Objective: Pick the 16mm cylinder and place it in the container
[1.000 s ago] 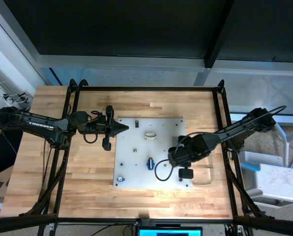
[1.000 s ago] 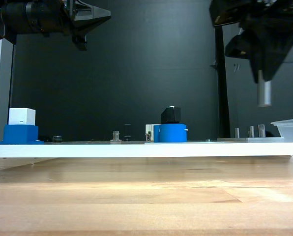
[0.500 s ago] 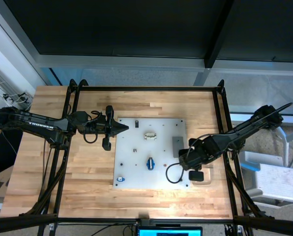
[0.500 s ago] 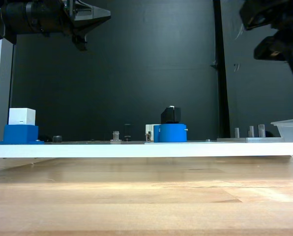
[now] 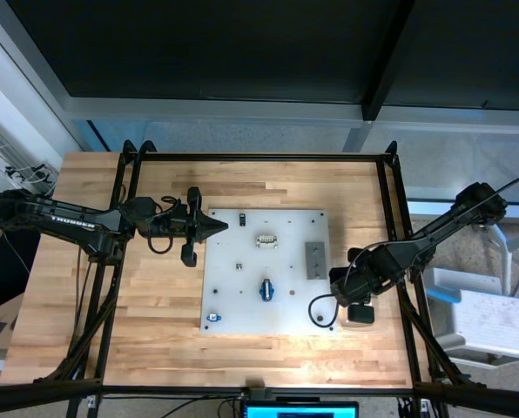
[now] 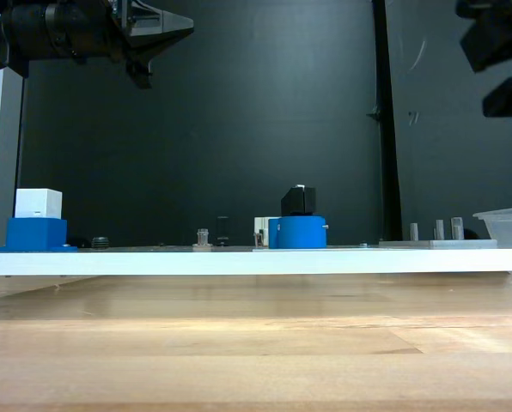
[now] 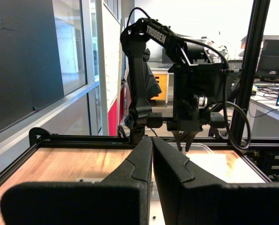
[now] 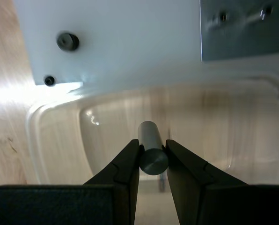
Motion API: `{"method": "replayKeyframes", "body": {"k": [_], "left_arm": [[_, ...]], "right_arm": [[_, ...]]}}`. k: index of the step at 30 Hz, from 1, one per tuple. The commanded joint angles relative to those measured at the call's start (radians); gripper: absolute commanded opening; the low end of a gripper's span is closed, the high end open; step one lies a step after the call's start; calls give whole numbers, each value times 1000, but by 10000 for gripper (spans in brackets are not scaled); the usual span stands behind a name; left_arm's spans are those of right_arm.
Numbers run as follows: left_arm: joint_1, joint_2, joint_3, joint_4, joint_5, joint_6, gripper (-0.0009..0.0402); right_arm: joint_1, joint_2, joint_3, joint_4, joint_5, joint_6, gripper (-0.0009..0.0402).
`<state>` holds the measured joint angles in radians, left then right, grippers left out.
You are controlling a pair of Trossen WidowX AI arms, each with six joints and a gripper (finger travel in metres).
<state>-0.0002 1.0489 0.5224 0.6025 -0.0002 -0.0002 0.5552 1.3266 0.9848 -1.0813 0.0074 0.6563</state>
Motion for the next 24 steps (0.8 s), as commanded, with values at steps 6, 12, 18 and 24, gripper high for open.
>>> {"method": "replayKeyframes", "body": {"k": [6,12,18,24], "left_arm": [[0,0,0,0,0,0,0],[0,0,0,0,0,0,0],[0,0,0,0,0,0,0],[0,0,0,0,0,0,0]], "right_arm": [[15,-37,-125,122,-65,48,19],[20,-46,-198,201,-163,71,19],[21,-47,-230,257,-185,79,28],[21,-47,-230,258,-156,77,65]]}}
